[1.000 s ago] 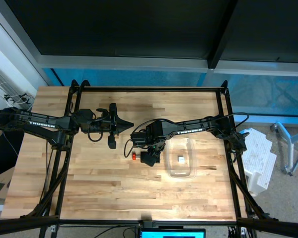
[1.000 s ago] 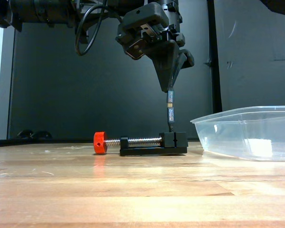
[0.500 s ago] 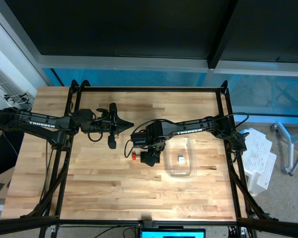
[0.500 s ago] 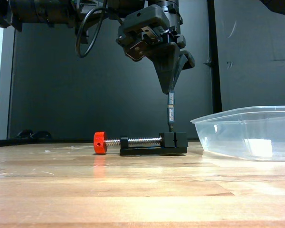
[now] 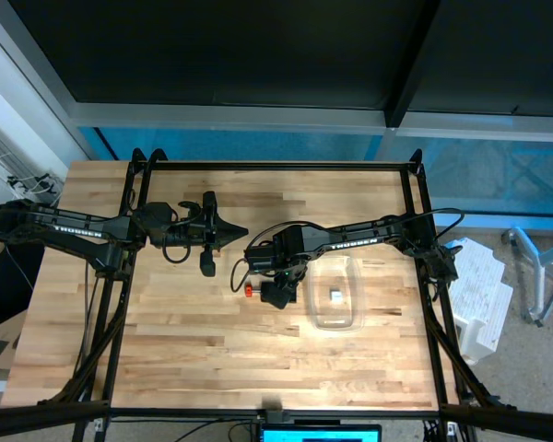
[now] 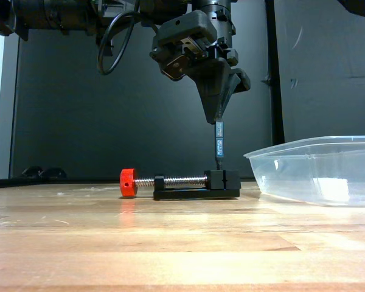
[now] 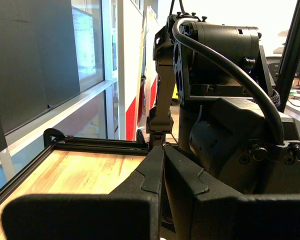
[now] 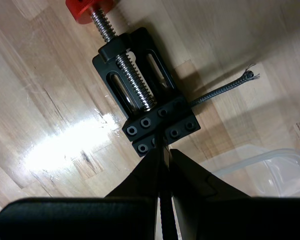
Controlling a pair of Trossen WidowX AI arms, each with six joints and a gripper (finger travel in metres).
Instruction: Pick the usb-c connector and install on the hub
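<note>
The hub lies on the table, a black block with a threaded screw and an orange-red knob. It also shows in the high view and the right wrist view. The usb-c connector stands upright as a thin dark stick, its lower end at the hub's right block. My right gripper is directly above the hub, shut on the connector's top; its fingertips pinch it. My left gripper hovers at the back left, shut and holding nothing; its fingers are pressed together.
A clear plastic tray stands just right of the hub, holding a small white block. A thin braided cable sticks out from the hub's side. A black frame rail borders the table.
My right gripper has sunk slightly along the upright connector and turned a little. The hub and the left arm have not moved.
</note>
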